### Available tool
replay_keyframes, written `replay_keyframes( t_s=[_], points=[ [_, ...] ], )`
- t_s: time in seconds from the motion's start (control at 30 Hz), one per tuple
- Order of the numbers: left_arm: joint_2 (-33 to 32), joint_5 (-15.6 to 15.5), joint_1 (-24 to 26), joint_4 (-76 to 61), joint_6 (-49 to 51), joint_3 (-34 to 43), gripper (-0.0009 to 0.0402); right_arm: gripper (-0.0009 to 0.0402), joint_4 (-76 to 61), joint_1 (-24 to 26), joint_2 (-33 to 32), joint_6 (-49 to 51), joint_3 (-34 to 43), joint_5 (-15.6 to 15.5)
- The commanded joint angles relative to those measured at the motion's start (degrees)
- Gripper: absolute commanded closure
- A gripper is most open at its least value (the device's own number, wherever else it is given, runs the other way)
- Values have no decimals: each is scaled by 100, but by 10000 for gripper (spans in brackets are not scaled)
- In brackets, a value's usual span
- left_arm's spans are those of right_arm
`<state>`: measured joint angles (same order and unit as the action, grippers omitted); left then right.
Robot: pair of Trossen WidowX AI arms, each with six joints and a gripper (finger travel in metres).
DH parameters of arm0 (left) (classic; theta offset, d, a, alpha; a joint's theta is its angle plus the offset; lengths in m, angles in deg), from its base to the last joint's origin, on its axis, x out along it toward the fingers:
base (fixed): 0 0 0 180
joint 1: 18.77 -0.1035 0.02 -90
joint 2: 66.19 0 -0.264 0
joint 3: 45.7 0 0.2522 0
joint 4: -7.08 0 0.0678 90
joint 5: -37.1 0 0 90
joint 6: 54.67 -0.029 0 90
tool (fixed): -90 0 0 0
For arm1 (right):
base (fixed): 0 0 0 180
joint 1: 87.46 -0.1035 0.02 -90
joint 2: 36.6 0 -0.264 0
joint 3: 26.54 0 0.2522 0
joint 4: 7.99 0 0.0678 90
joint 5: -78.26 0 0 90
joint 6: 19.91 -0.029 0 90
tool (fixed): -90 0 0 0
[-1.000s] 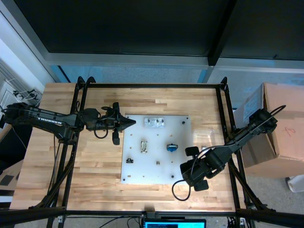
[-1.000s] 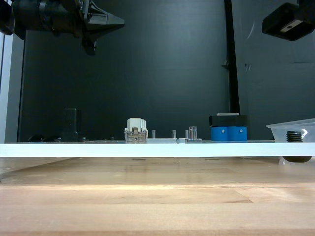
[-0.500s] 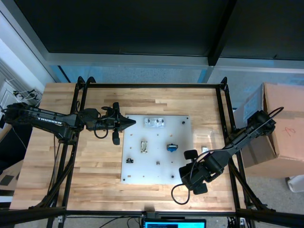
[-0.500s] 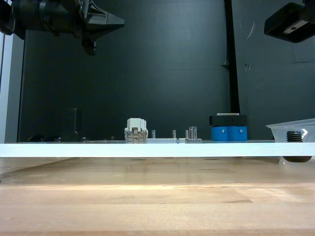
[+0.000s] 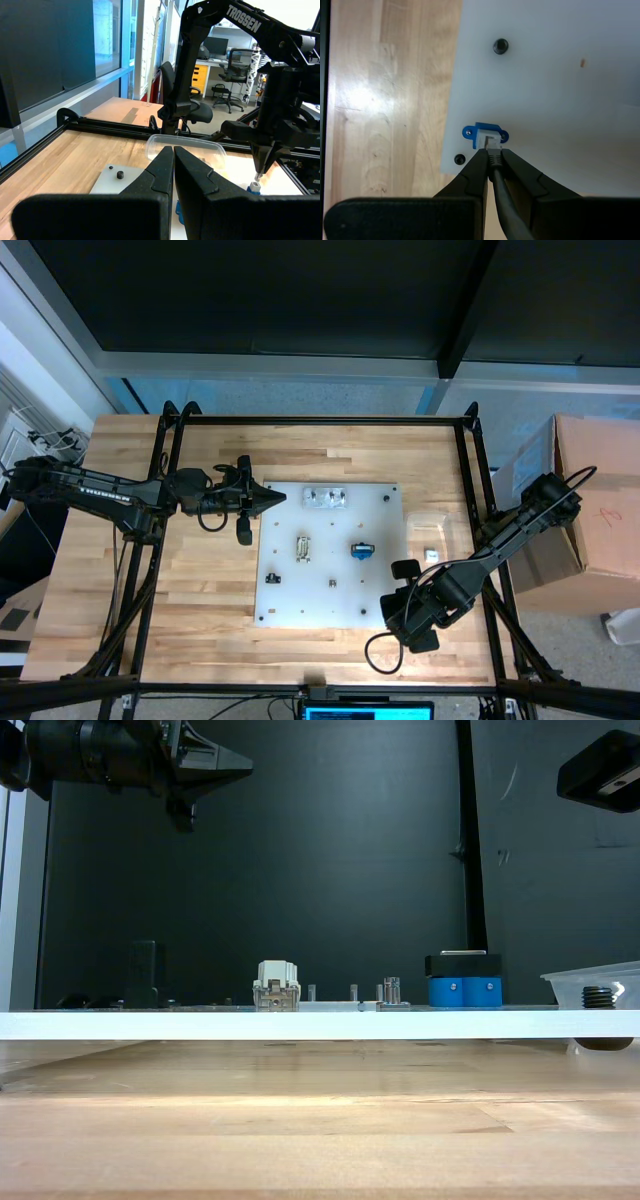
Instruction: Pick the RJ45 connector and install on the taskboard
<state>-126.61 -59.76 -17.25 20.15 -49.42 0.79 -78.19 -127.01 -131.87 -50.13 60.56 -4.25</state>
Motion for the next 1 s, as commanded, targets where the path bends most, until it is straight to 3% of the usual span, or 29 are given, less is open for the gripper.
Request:
replay_keyframes(
  t_s=[0.03, 1.0],
  points=[
    [-2, 0, 0, 0, -2, 0, 393, 393, 129, -15, -2, -28, -68, 2],
    [-2, 0, 0, 2, -2, 0, 393, 393, 173, -83, 0, -212, -197, 4]
  ],
)
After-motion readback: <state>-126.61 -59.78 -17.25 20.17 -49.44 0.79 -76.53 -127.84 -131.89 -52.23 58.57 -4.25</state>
